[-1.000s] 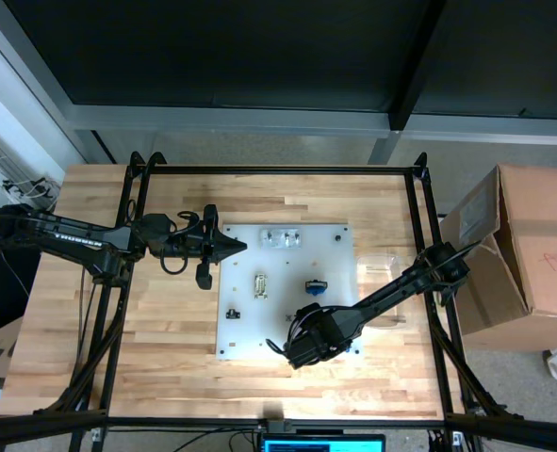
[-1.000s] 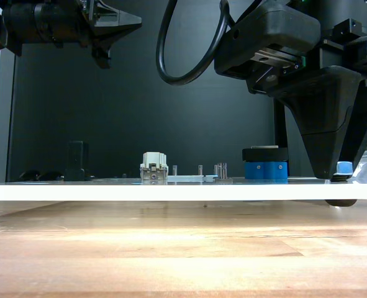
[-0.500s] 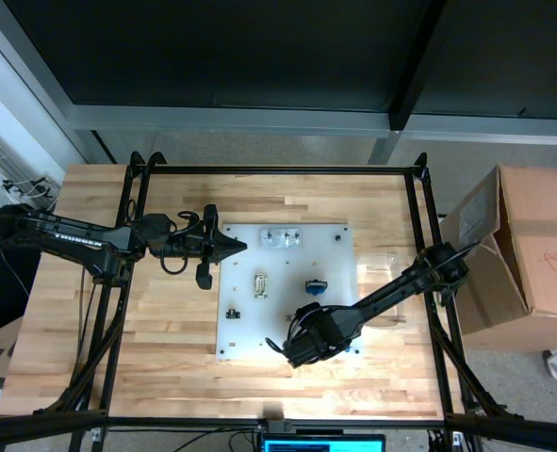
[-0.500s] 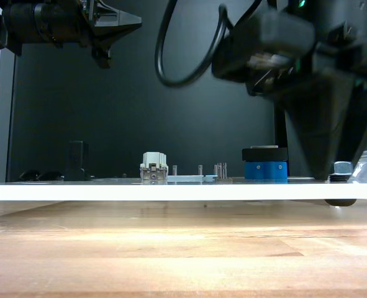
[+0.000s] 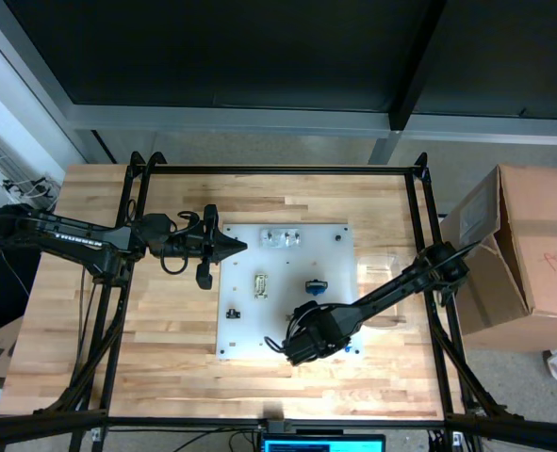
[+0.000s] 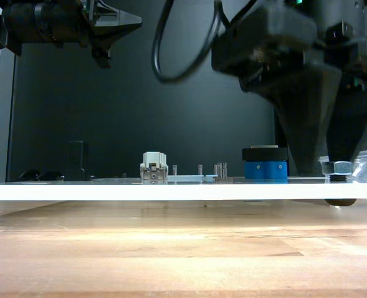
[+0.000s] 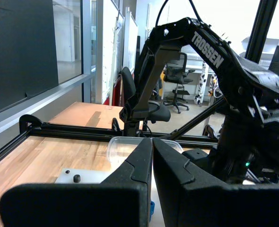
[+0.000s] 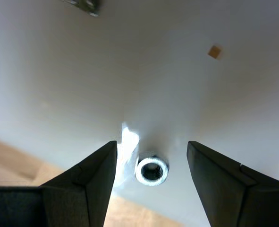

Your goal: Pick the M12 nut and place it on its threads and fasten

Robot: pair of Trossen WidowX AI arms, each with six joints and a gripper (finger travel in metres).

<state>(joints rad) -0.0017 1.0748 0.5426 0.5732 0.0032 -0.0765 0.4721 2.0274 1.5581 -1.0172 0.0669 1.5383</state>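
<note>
one nut [image 8: 151, 170] maybe on stud [image 6: 339, 178], right hand [image 8: 151, 146] astride, left hand [image 7: 152, 142] aloft

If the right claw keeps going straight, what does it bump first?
Likely the silver nut on its stud, between the right claw's open fingers. The left claw hovers shut above the board's far left edge.

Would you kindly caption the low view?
Small silver nut on its black stud, open right gripper above; left gripper high at left.
</note>
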